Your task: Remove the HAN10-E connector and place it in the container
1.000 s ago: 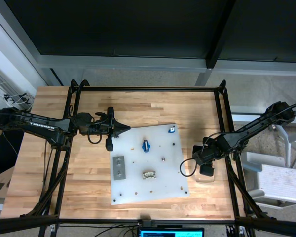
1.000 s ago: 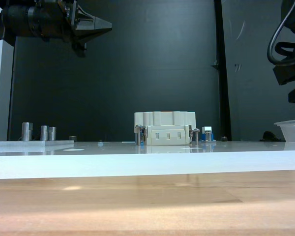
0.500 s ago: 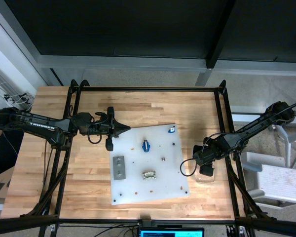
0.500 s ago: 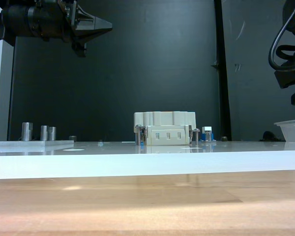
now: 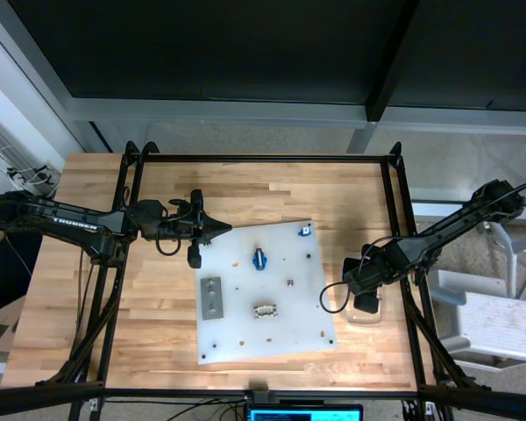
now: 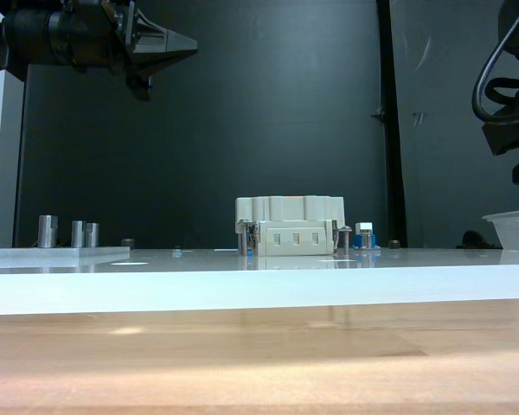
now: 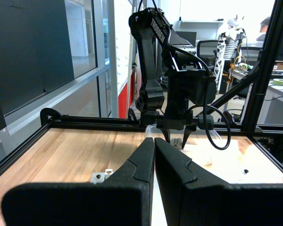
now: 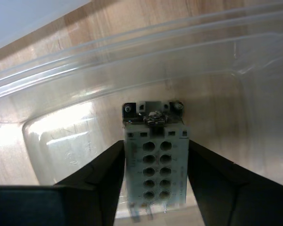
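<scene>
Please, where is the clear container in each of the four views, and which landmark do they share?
High view: the container lies right of the white board, under the right gripper; the left gripper hangs shut over the board's far left corner.
Low view: container at the right edge.
Left wrist view: container beneath the right gripper, across the board.
Right wrist view: container surrounds the HAN10-E connector held between the fingers.
Shared landmark: the right gripper.

We see two matte black arms built of slim, boxy links. The left arm [image 5: 66, 220] carries white lettering. Its left gripper [image 5: 221, 231], above the surface's left half, ends in tapered, wedge-shaped black fingers [image 7: 137, 169]. A looped black cable [image 6: 479, 86] runs beside the right gripper [image 5: 366, 303], at the surface's right edge.
</scene>
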`<state>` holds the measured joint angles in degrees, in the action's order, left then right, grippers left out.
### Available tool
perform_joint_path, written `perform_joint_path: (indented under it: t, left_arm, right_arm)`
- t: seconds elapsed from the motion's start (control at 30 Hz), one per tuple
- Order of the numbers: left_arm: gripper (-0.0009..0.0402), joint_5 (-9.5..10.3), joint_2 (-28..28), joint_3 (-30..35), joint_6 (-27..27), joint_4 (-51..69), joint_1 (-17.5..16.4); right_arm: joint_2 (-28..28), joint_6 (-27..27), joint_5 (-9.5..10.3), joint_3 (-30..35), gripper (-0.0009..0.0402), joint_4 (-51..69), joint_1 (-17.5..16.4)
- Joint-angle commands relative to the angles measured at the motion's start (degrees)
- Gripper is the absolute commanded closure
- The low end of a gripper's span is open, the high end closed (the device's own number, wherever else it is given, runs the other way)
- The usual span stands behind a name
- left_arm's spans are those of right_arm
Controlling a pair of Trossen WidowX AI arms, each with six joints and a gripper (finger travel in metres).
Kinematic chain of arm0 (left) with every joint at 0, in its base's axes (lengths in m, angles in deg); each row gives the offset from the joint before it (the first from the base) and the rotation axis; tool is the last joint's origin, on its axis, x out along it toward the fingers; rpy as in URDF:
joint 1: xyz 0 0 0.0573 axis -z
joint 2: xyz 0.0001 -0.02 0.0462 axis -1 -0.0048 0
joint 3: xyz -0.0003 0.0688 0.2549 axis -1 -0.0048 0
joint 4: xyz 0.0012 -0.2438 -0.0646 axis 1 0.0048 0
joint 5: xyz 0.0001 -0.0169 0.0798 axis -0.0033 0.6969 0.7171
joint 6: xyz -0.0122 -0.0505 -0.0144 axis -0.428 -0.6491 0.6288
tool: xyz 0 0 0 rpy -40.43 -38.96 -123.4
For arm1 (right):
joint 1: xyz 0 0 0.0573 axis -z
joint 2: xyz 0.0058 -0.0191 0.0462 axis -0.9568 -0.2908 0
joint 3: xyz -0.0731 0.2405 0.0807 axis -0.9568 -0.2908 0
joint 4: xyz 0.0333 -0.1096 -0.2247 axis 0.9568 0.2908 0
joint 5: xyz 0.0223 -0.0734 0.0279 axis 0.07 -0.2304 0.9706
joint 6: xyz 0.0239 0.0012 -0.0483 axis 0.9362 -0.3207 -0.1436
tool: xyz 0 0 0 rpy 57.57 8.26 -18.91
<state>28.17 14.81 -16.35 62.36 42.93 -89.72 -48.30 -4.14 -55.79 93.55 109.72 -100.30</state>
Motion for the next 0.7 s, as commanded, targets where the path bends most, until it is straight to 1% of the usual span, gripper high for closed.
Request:
perform_joint_path:
  t: [0.03, 0.17, 0.3, 0.47, 0.57, 0.7]
  left_arm:
    - [0.0393, 0.0, 0.0, 0.0, 0.0, 0.0, 0.0]
    - [0.0393, 0.0, 0.0, 0.0, 0.0, 0.0, 0.0]
    - [0.0393, 0.0, 0.0, 0.0, 0.0, 0.0, 0.0]
    - [0.0393, 0.0, 0.0, 0.0, 0.0, 0.0, 0.0]
    - [0.0393, 0.0, 0.0, 0.0, 0.0, 0.0, 0.0]
    - [0.0393, 0.0, 0.0, 0.0, 0.0, 0.0, 0.0]
  right_arm:
    - [0.0, 0.4, -1.03, 0.0, 0.0171, 0.0, -0.1]
    - [0.0, 0.9, -1.01, 0.0, 0.0136, 0.0, -0.2]
    - [0.0, 0.9, -1.03, 0.1, 0.0117, 0.1, -0.2]
    - [0.1, 0.9, -1.25, 1.2, 0.0114, 1.6, -0.3]
    - [0.4, 0.9, -2.58, 3.0, 0.0114, 4.4, -0.3]
    - [1.2, 0.9, -2.54, 5.3, 0.0114, 6.9, -0.3]
